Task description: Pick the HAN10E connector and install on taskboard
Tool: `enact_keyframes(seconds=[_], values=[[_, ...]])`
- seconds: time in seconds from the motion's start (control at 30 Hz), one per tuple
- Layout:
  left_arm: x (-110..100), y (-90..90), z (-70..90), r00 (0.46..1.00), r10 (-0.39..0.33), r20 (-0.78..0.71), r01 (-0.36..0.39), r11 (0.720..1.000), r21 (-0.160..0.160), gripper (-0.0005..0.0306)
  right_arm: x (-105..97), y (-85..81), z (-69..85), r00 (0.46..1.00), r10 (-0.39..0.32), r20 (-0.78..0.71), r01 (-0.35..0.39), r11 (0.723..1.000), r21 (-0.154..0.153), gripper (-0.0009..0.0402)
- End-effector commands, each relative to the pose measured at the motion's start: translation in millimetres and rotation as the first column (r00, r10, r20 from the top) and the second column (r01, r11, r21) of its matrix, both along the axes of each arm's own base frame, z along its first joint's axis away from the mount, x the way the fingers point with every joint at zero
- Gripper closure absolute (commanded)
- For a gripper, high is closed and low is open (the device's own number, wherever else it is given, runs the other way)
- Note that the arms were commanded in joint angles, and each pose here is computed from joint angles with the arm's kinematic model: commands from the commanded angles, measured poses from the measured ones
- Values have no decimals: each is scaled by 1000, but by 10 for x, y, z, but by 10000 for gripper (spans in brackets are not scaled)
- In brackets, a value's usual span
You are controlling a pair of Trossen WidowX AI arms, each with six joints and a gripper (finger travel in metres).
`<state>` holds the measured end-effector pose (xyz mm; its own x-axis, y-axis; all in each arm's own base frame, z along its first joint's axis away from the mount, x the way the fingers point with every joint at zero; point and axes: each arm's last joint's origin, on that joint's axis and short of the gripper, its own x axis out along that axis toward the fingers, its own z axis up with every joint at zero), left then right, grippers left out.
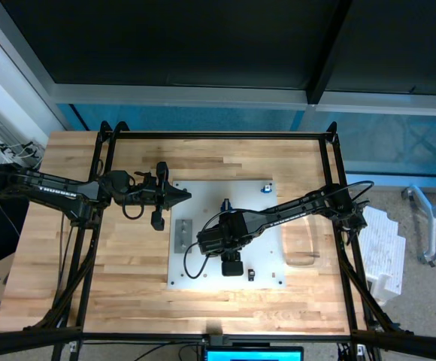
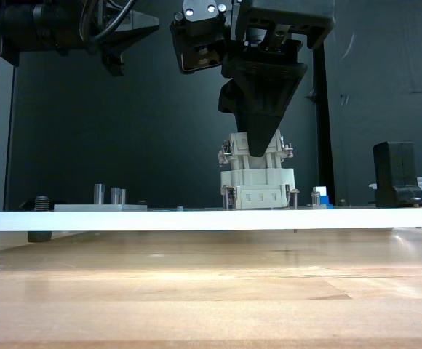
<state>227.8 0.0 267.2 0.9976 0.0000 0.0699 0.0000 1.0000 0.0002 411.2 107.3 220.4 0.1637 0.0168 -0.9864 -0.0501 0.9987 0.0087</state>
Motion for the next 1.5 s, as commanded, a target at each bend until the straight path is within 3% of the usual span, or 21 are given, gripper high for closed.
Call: enact_keyframes(seconds=[0.03,0.73,1.37,1.5], values=[[1,1,0,1000,0,0,0,1000,0,300,16,2,-17,1000,1,7,-1,1000,0,366],[1,0,0,1000,0,0,0,1000,0,300,-32,-18,25,998,-46,30,46,999,5,366],[1,0,0,1000,0,0,0,1000,0,300,-144,-9,-318,999,-41,33,41,999,6,366],[1,1,0,1000,0,0,0,1000,0,300,-148,1,-319,999,-39,33,38,999,10,366]])
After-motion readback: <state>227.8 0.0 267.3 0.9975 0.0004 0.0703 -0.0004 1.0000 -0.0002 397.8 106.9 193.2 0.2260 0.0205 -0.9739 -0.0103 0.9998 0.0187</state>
